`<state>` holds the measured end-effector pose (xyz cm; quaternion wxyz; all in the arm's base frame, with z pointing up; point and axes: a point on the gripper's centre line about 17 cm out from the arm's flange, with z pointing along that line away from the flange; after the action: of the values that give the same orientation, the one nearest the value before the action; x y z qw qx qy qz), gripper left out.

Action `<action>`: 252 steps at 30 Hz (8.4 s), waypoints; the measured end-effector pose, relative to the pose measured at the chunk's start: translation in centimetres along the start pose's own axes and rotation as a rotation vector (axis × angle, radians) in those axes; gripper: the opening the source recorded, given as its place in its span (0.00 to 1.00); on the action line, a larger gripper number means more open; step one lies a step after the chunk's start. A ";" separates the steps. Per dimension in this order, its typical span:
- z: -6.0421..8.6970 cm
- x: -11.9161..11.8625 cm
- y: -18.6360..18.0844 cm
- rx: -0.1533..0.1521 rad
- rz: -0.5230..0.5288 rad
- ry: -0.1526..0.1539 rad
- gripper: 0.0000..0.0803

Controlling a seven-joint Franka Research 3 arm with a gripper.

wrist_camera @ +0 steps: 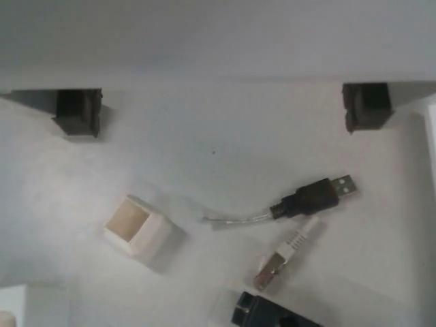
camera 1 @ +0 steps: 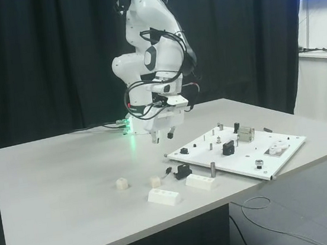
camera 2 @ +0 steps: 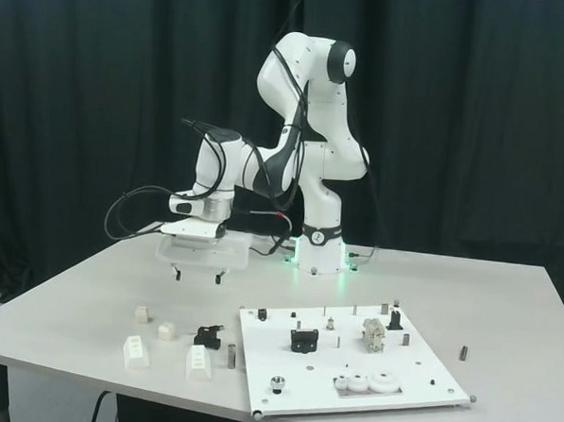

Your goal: Remove waterproof.

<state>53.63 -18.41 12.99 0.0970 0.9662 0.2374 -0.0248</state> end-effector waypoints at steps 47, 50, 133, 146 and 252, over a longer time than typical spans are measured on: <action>-0.5 3.5 0.9 0.032 -0.017 0.063 1.00; -0.6 4.3 -0.1 0.057 -0.019 0.077 1.00; -3.3 16.1 -36.8 0.258 0.092 0.060 1.00; -2.5 16.4 -36.8 0.250 0.094 0.066 1.00; -1.6 16.1 -37.4 0.234 0.096 0.093 0.39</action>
<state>50.60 21.67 6.51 -0.0265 0.9813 0.1905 -0.0029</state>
